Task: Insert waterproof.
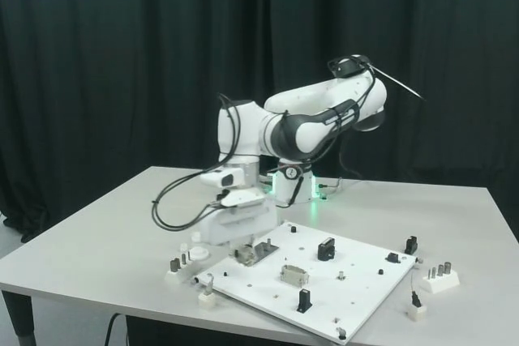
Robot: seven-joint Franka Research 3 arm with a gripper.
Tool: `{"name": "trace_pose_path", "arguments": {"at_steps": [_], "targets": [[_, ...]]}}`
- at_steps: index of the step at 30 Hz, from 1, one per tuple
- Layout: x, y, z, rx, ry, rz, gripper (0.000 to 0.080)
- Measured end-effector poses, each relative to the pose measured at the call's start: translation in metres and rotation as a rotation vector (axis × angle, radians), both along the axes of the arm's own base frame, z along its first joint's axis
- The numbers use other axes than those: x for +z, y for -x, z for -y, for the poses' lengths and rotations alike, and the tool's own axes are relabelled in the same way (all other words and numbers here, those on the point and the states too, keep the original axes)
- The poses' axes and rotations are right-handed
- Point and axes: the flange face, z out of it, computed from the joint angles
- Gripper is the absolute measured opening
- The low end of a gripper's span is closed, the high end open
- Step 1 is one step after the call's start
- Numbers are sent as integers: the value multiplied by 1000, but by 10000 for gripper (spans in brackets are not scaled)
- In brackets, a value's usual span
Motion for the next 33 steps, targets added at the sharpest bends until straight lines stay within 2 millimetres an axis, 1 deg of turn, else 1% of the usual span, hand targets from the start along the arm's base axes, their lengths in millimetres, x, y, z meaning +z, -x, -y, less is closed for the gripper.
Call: {"name": "trace_pose_path", "arguments": {"at_steps": [10,18,23,33], "targets": [[0,4,-42,76,-1,-40,321],[-1,8,-67,117,14,-54,321],[-2,13,-76,130,19,-58,321],[-2,26,-88,134,28,-41,321]]}}
